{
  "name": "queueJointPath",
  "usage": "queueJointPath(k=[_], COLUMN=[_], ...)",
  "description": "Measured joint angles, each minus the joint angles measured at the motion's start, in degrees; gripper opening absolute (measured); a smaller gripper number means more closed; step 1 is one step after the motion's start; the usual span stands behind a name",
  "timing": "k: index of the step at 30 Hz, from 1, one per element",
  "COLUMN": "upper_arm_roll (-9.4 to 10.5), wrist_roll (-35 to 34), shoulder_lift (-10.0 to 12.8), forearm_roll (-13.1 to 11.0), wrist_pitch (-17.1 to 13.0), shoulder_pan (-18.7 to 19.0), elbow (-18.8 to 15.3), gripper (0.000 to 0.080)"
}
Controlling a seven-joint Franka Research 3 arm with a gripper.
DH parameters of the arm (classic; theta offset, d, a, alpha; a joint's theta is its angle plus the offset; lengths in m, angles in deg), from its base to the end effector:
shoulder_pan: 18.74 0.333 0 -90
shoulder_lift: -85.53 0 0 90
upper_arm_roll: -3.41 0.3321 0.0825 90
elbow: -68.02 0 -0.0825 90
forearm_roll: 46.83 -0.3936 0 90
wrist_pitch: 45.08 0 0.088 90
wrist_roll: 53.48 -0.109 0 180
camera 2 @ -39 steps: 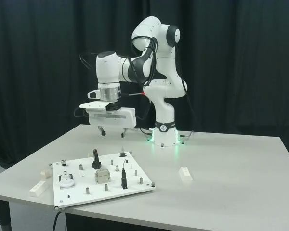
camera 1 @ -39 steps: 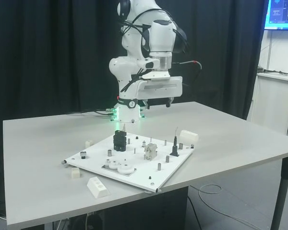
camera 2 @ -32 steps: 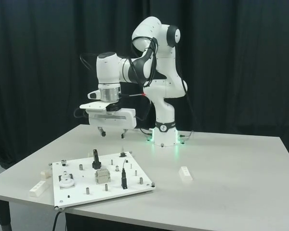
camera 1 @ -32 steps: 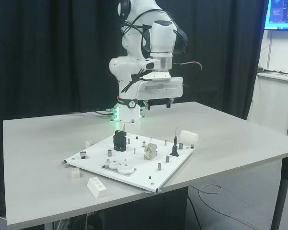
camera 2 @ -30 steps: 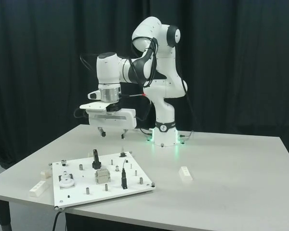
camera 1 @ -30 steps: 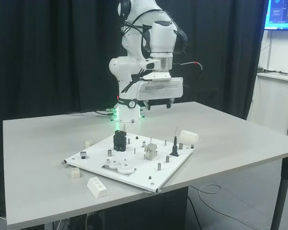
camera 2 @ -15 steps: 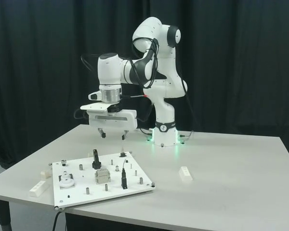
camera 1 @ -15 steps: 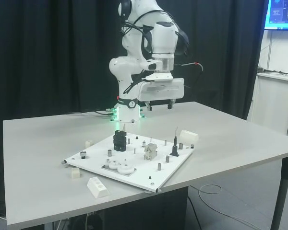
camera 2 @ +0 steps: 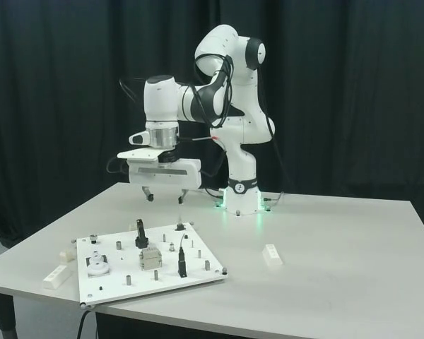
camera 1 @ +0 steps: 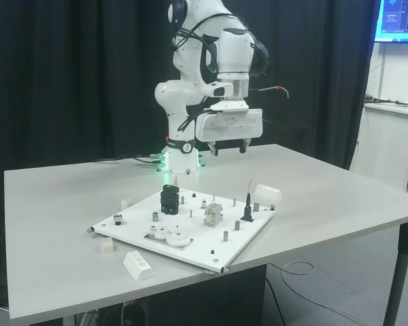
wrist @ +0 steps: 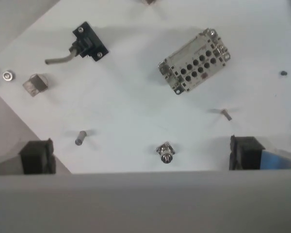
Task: Remove USB.
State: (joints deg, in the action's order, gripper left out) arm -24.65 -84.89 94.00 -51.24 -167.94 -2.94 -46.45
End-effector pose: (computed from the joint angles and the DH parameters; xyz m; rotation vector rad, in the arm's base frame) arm 0.5813 -0.1150 0.4053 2.8932 -1.2204 0.0277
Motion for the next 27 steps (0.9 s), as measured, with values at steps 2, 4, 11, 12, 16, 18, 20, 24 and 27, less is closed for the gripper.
queueJointPath(k=[2, 4, 11, 12, 16, 18, 20, 24, 27], upper_arm_roll=[0.01, 0.02, 0.02, 0.02, 0.02, 0.02, 0.02, 0.02, 0.03], wrist_roll=[0.4, 1.0, 3.4, 3.9, 5.3, 6.0, 6.5, 7.7, 9.1], shoulder_lift=[0.0, 0.1, 0.3, 0.4, 0.6, 0.7, 0.8, 0.9, 1.0], forearm_roll=[0.0, 0.0, 0.0, 0.0, 0.0, 0.0, 0.0, 0.1, 0.1], wrist_pitch=[0.0, 0.0, 0.0, 0.0, 0.0, 0.0, 0.0, 0.0, 0.0], shoulder_pan=[0.1, 0.1, 0.4, 0.4, 0.4, 0.4, 0.4, 0.5, 0.6], elbow=[0.2, 0.4, 0.9, 0.9, 1.1, 1.2, 1.2, 1.3, 1.4], gripper=[0.0800, 0.0800, 0.0800, 0.0800, 0.0800, 0.0800, 0.0800, 0.0800, 0.0800])
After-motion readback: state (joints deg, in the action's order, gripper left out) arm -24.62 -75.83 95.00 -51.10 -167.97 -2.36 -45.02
